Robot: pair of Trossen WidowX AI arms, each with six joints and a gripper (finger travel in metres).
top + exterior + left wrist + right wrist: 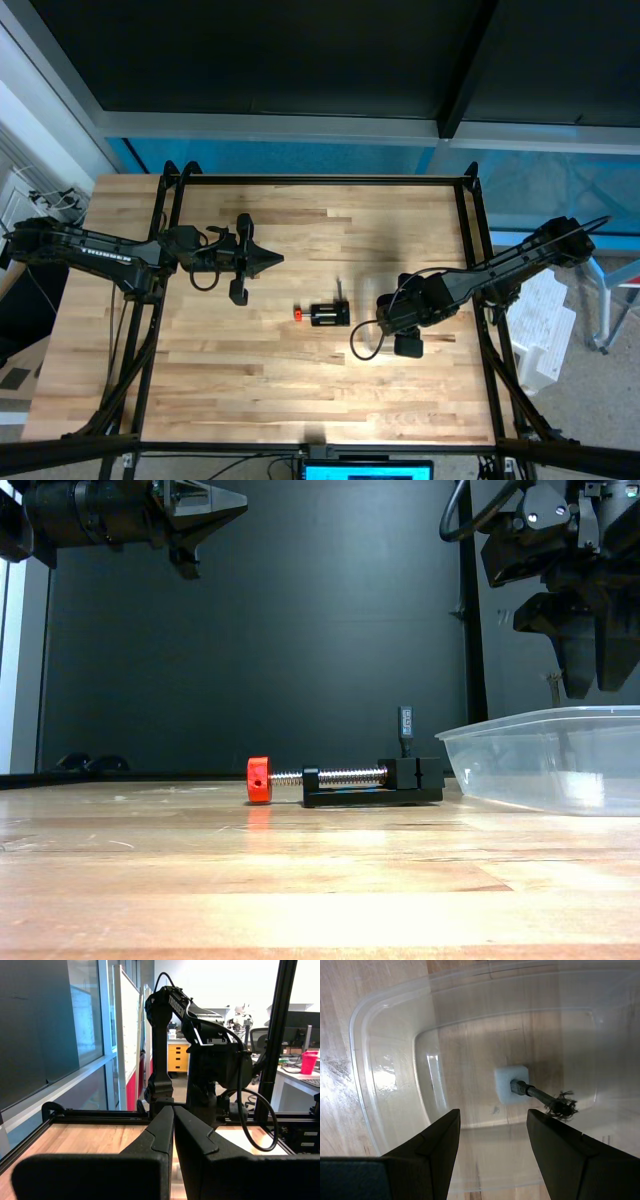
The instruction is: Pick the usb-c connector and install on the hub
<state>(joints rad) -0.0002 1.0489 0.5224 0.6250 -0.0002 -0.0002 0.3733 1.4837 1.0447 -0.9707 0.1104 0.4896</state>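
My left hand (173, 1110) hovers high, fingers pressed together, pointing inward; my right hand (492, 1117) points down, fingers apart.

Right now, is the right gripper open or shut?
Open: the right gripper hangs over the clear tray, jaws apart. The left gripper hovers shut at left.

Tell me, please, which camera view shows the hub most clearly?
The low view: the hub sits side-on, its red end plain to see. The high view shows it small from above; neither wrist view shows it. The left claw, shut, hangs above the table; the right claw, open, hangs over the tray.
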